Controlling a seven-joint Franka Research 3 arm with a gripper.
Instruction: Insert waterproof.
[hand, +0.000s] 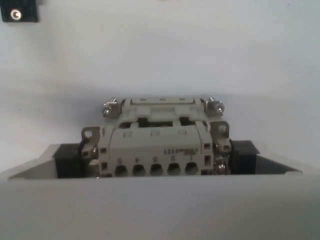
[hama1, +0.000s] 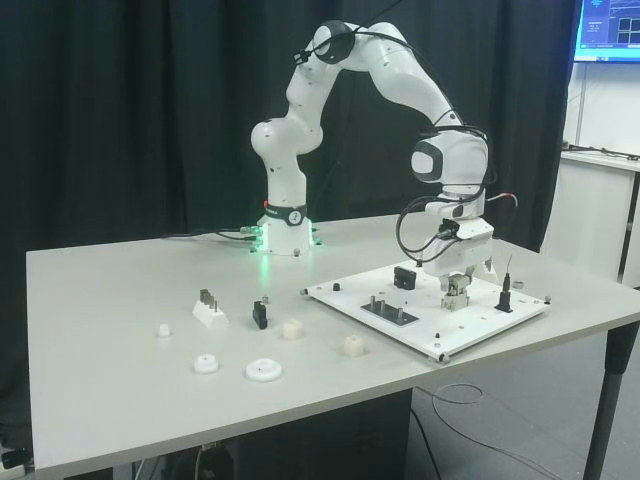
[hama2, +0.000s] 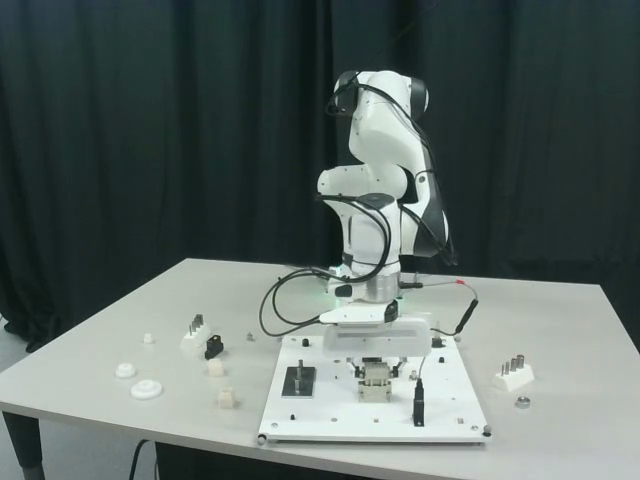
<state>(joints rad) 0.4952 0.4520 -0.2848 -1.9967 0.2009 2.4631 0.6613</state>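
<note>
My gripper (hand: 155, 160) is shut on the waterproof connector (hand: 155, 150), a grey-white block with a numbered row of several round holes. Black finger pads (hand: 67, 160) press on both of its sides. Just beyond it sits the mating socket part (hand: 162, 107), with screws at its corners, mounted on the white board (hand: 160, 50). In the first room view the gripper (hama1: 455, 285) hangs low over the board (hama1: 400, 325) with the connector (hama1: 457, 298) right at the board's surface. The second room view shows the gripper (hama2: 375, 368) and connector (hama2: 376, 385) at the board's middle.
On the board (hama2: 330, 415) stand a black post (hama2: 420, 405), a pin fixture (hama2: 298, 380) and a black block (hama1: 404, 277). Small white and black parts (hama1: 265, 370) lie on the table left of the board. A white pin block (hama2: 513, 372) lies to its right.
</note>
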